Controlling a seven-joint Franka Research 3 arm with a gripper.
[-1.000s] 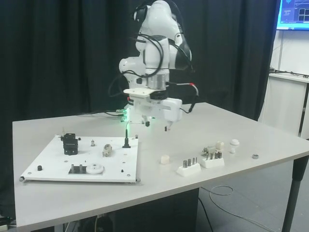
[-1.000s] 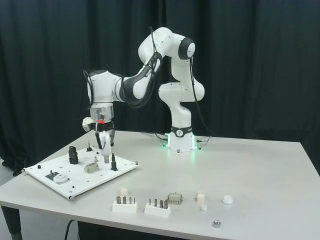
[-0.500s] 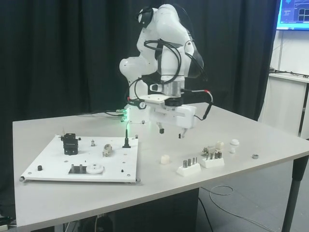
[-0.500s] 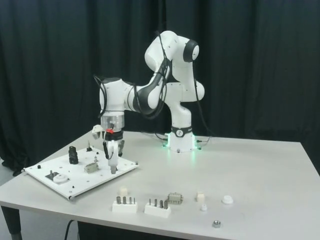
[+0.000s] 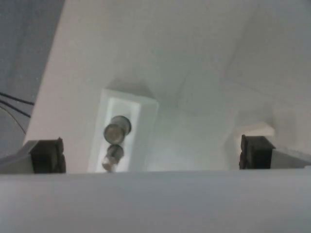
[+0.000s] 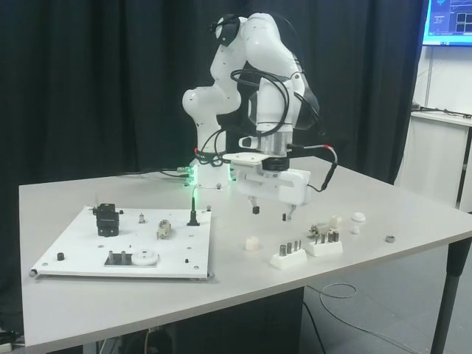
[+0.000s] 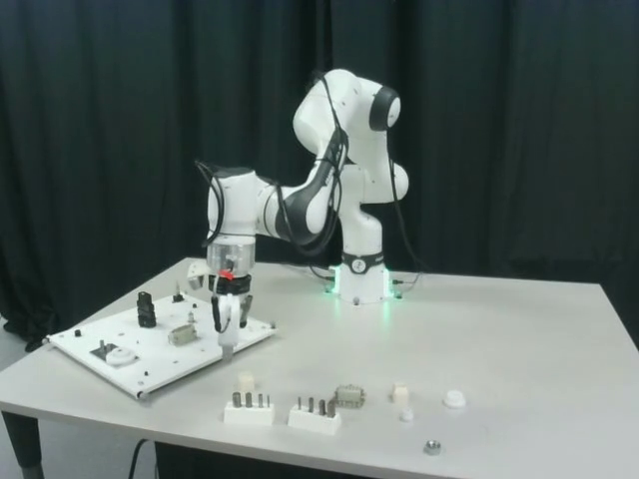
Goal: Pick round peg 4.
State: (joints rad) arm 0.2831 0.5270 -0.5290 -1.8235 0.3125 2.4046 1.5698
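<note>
The claw [image 6: 270,213] hangs spread and empty above the white peg block [image 6: 287,258]. Nothing is grasped; descent and pinch remain.

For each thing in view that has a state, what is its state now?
gripper: jaws open, empty, in the air above the table.
peg holder: on the table, pegs standing upright in it.
second peg holder: on the table, pegs upright.
white board: flat on the table, parts on it.
base light: lit green.
</note>
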